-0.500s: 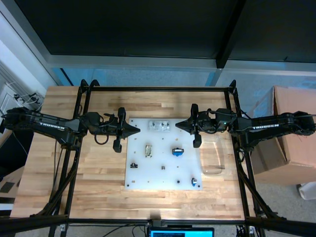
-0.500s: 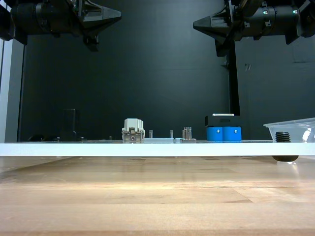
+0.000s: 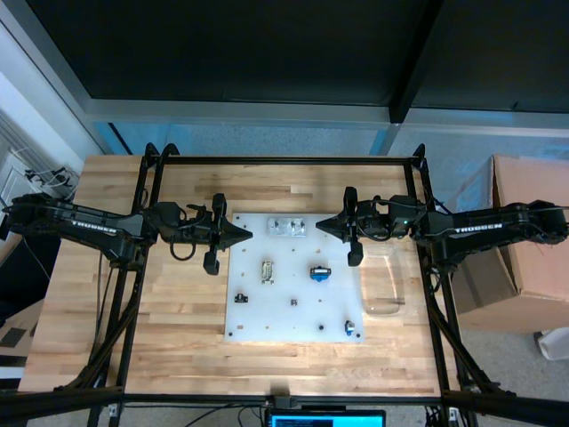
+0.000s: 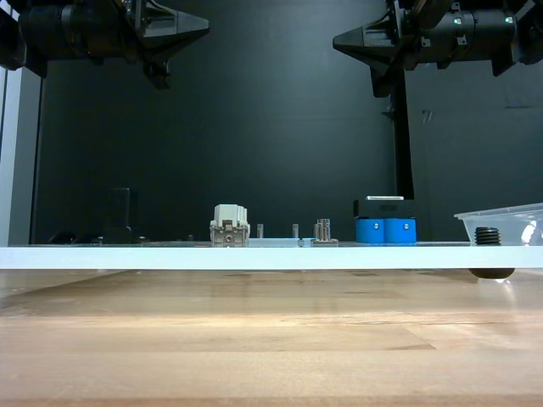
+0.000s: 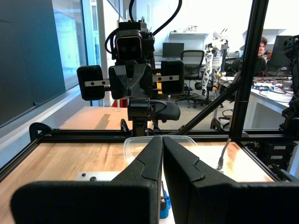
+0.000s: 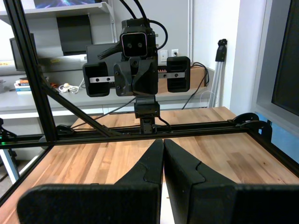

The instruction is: Remove the RJ45 connector from the taskboard and place in the container

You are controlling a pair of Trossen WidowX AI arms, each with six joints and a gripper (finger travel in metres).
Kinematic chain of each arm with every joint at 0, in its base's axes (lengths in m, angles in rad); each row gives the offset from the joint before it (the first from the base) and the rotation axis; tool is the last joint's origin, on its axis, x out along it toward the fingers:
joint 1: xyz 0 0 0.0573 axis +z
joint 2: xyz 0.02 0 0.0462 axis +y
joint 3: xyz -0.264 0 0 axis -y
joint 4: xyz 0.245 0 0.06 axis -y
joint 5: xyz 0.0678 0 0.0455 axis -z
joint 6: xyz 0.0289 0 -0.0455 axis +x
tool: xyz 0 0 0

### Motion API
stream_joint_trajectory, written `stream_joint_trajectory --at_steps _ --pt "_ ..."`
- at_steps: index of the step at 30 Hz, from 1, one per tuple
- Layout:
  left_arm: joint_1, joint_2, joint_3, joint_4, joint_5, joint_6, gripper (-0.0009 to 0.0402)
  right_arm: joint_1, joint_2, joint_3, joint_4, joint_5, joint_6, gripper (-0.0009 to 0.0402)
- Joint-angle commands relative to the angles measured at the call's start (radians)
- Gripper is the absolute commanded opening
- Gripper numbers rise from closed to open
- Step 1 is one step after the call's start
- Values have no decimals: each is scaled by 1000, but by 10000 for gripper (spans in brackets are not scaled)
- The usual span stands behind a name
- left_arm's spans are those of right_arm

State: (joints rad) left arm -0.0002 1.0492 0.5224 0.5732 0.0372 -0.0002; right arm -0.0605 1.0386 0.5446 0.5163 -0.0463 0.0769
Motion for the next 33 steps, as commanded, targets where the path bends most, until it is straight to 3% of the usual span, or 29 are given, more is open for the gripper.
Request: stream_joint_trajectory --at_steps 1,6,15,21,28,33 --pt "0 0 0 0 0 0 0 0 0 0 0 0 1 0" --pt "0 0 0 0 0 0 0 2 -9 9 -65 -1 28 0" --pt "0 0 0 0 0 0 0 50 -32 157 -548 5 19 0" --pt "0 0 0 0 0 0 0 169 -32 256 -804 135 16 0" --pt "0 0 0 0 0 0 0 310 -32 369 -1014 169 84 0" --pt "0 0 0 0 0 0 0 417 -31 444 -1165 267 149 0"
